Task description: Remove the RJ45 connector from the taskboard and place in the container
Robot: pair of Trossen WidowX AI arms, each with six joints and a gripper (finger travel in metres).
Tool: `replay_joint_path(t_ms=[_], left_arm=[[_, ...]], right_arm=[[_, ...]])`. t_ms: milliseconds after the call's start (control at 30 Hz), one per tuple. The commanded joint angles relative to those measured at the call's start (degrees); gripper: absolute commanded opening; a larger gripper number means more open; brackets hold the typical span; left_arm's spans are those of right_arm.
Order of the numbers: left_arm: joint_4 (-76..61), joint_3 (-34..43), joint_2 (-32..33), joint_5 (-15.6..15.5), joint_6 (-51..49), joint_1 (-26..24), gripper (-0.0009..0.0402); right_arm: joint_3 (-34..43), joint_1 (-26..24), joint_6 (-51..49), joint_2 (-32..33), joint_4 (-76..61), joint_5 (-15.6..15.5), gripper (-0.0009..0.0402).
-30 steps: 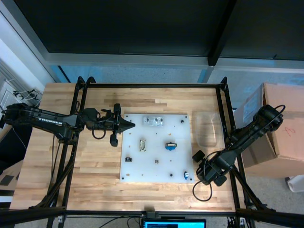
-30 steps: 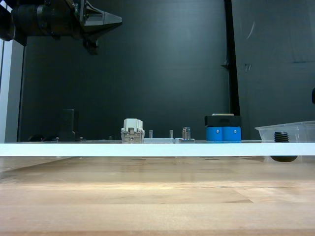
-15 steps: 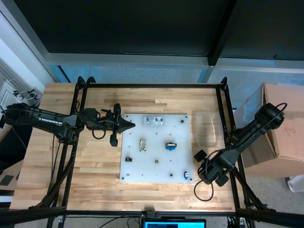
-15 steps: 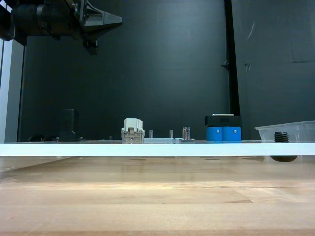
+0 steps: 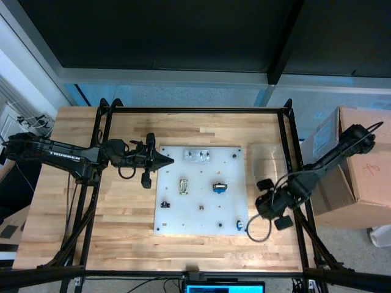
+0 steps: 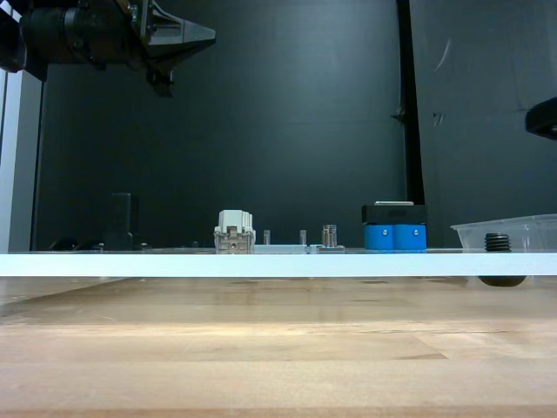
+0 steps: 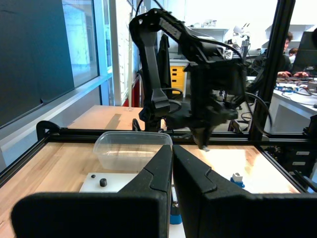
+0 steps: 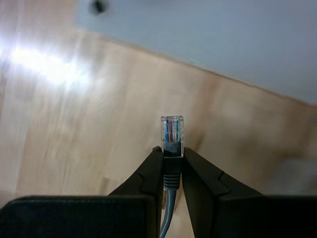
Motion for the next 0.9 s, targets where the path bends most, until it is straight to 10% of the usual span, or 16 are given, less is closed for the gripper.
replay_joint_path(t_ms=[33, 633, 900], left_arm=[[0.02, 0.02, 0.0, 0.02, 0.0, 0.0, 0.0], [0.04, 0.02, 0.0, 0.02, 0.0, 0.02, 0.0], [0.02, 0.02, 0.0, 0.02, 0.0, 0.02, 0.0]], right_arm=[[0.04, -4.24, 3.41, -2.95, -2.99, 0.13, 0.0], [-1.88, -33.62, 2.01, -10.82, -10.29, 0.68, 0.0005], [-1.9, -38.34, 0.26, -10.8, -10.51, 0.79, 0.0084]])
